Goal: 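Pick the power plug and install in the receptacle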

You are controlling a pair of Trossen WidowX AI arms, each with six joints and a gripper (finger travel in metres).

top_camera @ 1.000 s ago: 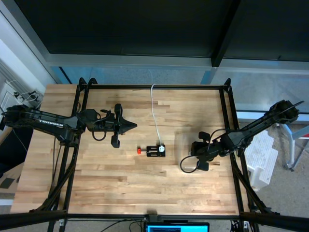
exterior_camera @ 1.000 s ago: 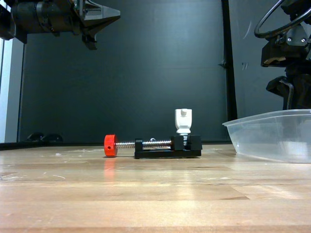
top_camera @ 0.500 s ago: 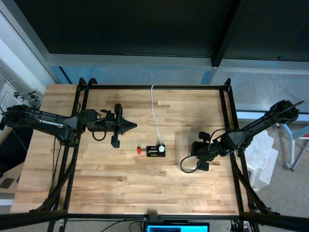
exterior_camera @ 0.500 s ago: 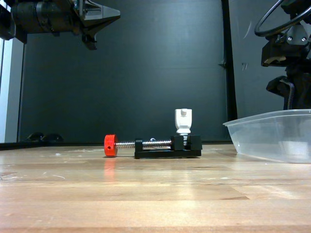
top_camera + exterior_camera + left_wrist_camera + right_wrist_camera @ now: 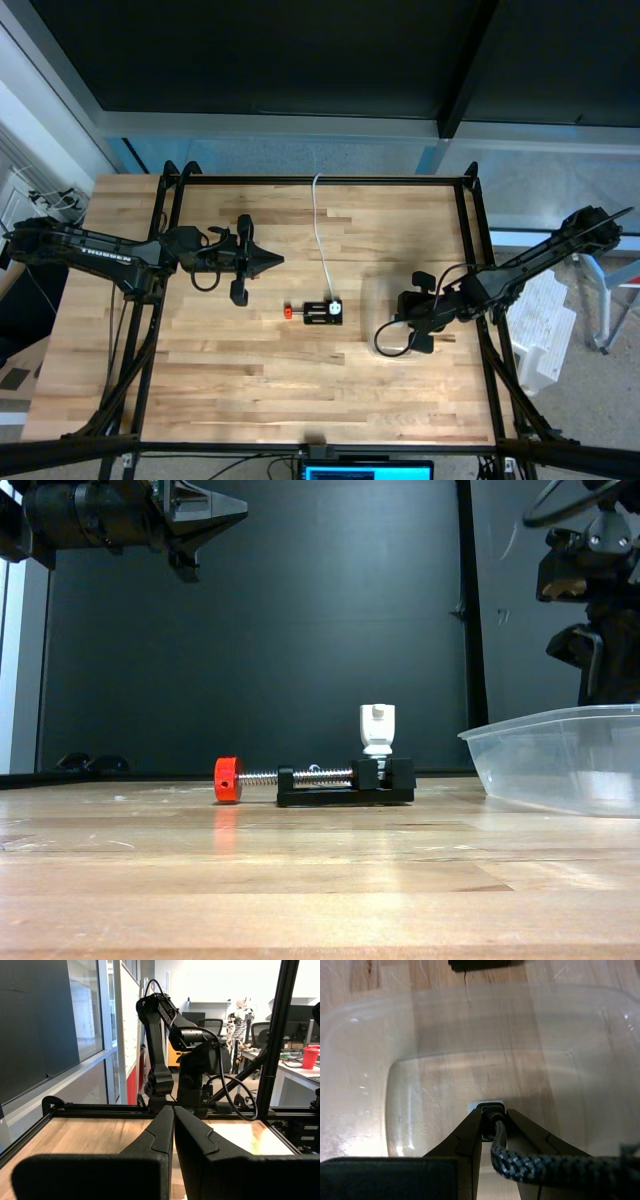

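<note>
- The right gripper (image 5: 493,1116) hangs over the clear tray (image 5: 470,997), at 3 o'clock from the clamp (image 5: 322,313). Its fingers are clenched on the power plug (image 5: 490,1108), with the braided cable trailing back between them.
- The receptacle (image 5: 377,725) stands upright in the clamp, apparently so it can take a push from above.
- The left gripper (image 5: 268,260) hovers high at 10 o'clock from the clamp, fingers pressed together and empty, likely parked out of the way.

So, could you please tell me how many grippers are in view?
2. The left gripper hovers shut, left of the receptacle; the right gripper is above the clear tray, shut on the power plug.
</note>
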